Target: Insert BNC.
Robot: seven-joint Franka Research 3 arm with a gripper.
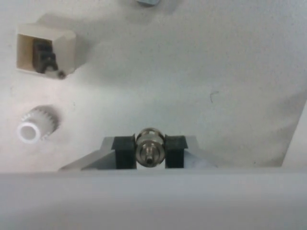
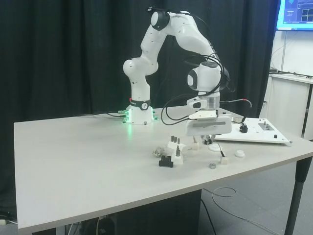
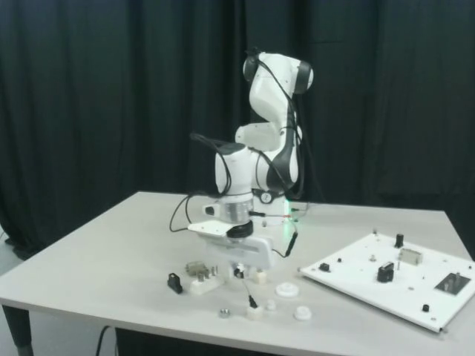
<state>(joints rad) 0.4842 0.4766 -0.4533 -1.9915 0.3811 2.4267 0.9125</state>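
Gripper: I see one gripper (image 1: 149,158); its two black fingers (image 1: 123,152) pinch the BNC connector (image 1: 149,146), held low above the grey table (image 2: 73,152)
Wrist view: one white gear (image 1: 37,124); one white box (image 1: 45,50) with a black part inside
Board: one white board (image 3: 393,278), well apart from the gripper

The gripper (image 2: 209,138) hung over small parts near the table's (image 2: 73,156) front edge, the BNC connector (image 1: 149,147) between its fingers, the board (image 2: 257,131) beside it.
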